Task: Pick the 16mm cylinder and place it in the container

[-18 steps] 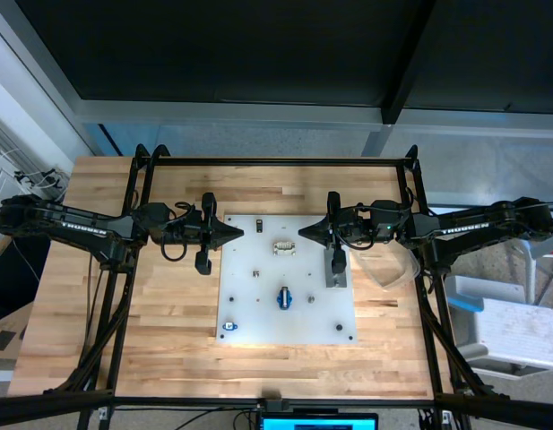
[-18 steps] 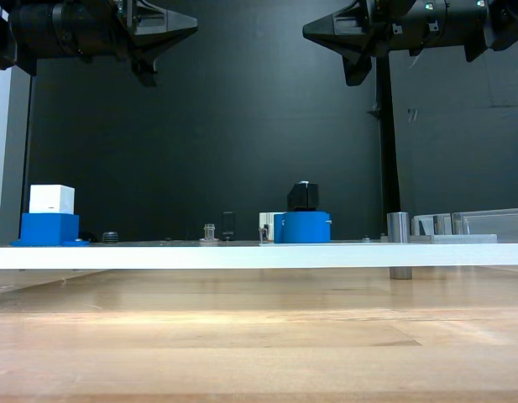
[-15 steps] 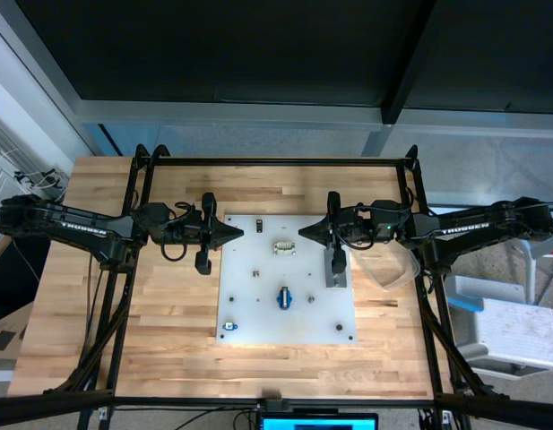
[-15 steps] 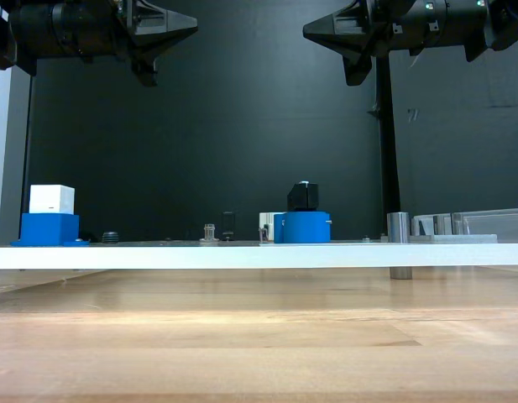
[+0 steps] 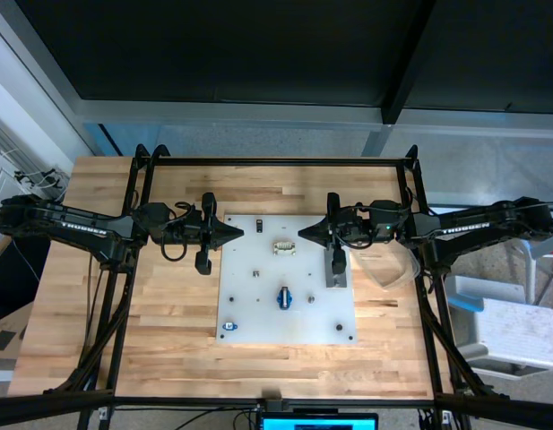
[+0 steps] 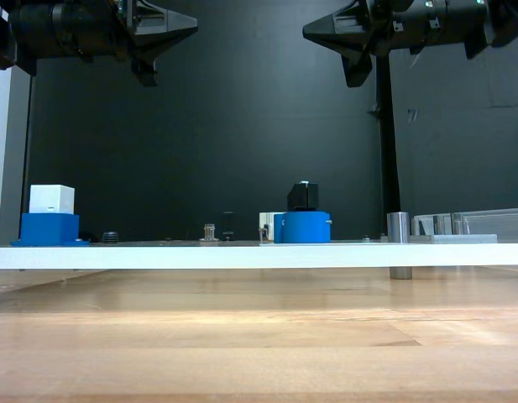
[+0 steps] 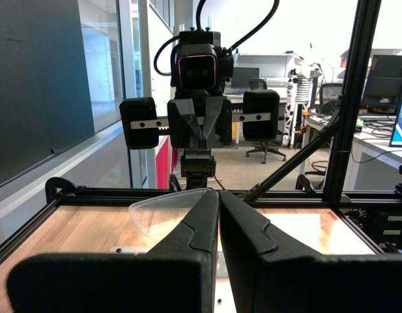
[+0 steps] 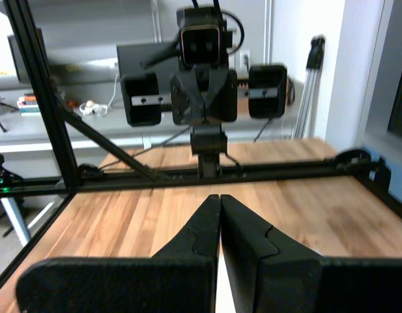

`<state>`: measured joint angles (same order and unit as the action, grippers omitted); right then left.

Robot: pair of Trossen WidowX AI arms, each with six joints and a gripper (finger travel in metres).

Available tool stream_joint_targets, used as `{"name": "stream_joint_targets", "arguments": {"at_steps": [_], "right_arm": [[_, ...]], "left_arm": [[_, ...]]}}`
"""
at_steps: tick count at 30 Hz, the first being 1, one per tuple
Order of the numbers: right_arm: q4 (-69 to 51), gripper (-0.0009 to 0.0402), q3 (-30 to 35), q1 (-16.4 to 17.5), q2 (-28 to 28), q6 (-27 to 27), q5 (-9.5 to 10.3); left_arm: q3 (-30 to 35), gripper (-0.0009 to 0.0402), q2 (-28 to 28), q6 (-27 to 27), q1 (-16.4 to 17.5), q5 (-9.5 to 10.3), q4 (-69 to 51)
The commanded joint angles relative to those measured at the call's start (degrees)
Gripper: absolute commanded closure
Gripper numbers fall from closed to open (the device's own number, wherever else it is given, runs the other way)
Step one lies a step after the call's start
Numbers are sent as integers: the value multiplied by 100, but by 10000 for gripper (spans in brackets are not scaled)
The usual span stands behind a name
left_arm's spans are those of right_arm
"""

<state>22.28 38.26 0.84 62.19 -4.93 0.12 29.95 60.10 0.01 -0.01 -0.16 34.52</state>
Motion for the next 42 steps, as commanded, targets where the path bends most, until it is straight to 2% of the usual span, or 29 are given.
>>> {"name": "stream_joint_targets", "arguments": {"at_steps": [1, 9, 18, 32, 42], "right_arm": [[-984, 393, 426, 9, -7, 7, -2], [-4063, 393, 1770, 46, 61, -37, -4], [-6194, 393, 3029, 66, 457, -57, -50], [-8439, 393, 4730, 149, 1746, -208, -55], [-8939, 393, 4894, 378, 2356, -216, -57]], "left_arm": [[0, 393, 0, -2, 2, -2, 0], [0, 393, 0, 0, 0, -2, 0], [0, 393, 0, 0, 0, -2, 0], [0, 393, 0, -2, 0, -2, 0], [0, 393, 0, 0, 2, -2, 0]]}}
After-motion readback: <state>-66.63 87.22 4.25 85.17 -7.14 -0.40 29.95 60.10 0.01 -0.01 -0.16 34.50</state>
